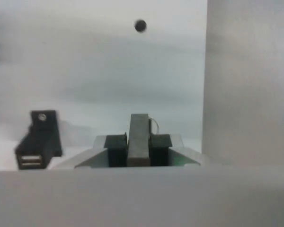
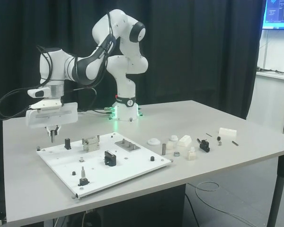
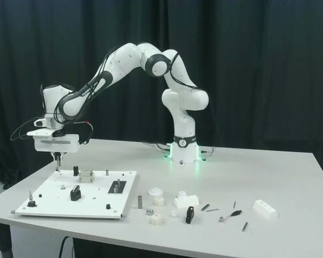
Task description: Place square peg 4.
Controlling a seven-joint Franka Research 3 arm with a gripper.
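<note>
My gripper (image 1: 138,145) is shut on a slim grey square peg (image 1: 138,135), which stands upright between the black fingers (image 1: 115,149). In the first room view the gripper (image 2: 52,130) hangs over the far left corner of the white board (image 2: 132,166), and the peg (image 2: 52,137) points down just above it. The second room view shows the same gripper (image 3: 57,156) and peg (image 3: 57,163) above the board (image 3: 54,203). In the wrist view a small dark hole (image 1: 140,26) shows in the board beyond the peg.
A black connector block (image 1: 38,140) stands on the board close to the peg. Other fixtures on the board are a grey bracket (image 2: 90,143), a black block (image 2: 109,158) and a grey plate (image 2: 128,145). Loose white and black parts (image 2: 184,141) lie on the grey table to the board's right.
</note>
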